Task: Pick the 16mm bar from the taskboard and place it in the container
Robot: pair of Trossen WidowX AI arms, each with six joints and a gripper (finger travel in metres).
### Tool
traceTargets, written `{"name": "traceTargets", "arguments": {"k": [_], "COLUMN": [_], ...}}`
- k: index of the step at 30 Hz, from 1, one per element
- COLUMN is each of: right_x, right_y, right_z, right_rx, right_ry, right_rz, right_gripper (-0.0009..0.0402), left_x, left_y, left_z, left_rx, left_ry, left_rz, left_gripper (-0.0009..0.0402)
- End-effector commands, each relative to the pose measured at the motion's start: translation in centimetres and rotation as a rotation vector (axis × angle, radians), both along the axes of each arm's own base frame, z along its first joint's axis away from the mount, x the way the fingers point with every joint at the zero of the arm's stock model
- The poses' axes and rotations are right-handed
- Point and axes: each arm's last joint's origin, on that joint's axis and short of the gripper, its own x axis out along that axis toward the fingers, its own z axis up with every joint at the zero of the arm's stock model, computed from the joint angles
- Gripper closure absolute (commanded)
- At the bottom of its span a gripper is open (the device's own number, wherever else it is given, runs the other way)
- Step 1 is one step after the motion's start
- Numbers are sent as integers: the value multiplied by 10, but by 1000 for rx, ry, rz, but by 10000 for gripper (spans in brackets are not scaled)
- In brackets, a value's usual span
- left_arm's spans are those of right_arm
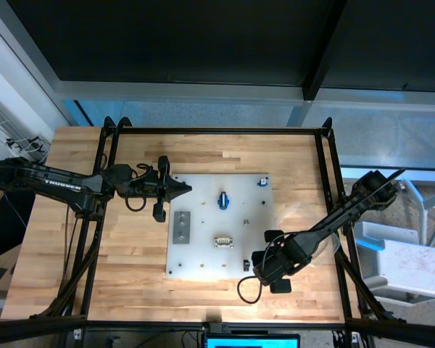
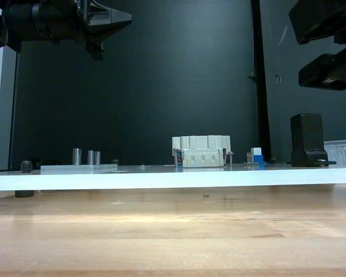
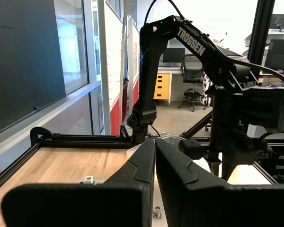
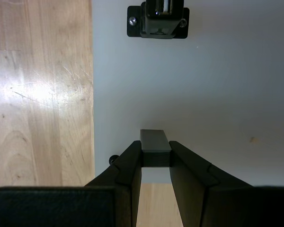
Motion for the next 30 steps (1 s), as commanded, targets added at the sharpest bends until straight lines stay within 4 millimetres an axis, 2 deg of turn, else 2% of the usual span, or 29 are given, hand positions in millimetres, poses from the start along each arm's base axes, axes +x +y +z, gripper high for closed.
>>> {"name": "traceTargets", "arguments": {"k": [1,14,30], "right_x": [-2,-5,-18], "right_y": [-1,-5,-24], "right_z": [5,41,85], "right_rx": [-3,7,43], "right_ry": [1,-23,-82], "right_rz": [2,24,1], "right_gripper": [364,364,364], "left_x": [0,0,0], "left_y": [0,0,0], "left_z": [0,0,0], "left_rx": [0,0,0], "left_ry": [-1,-1,-1], "left_rz": [0,0,0], "left_gripper": [393,393,393]}}
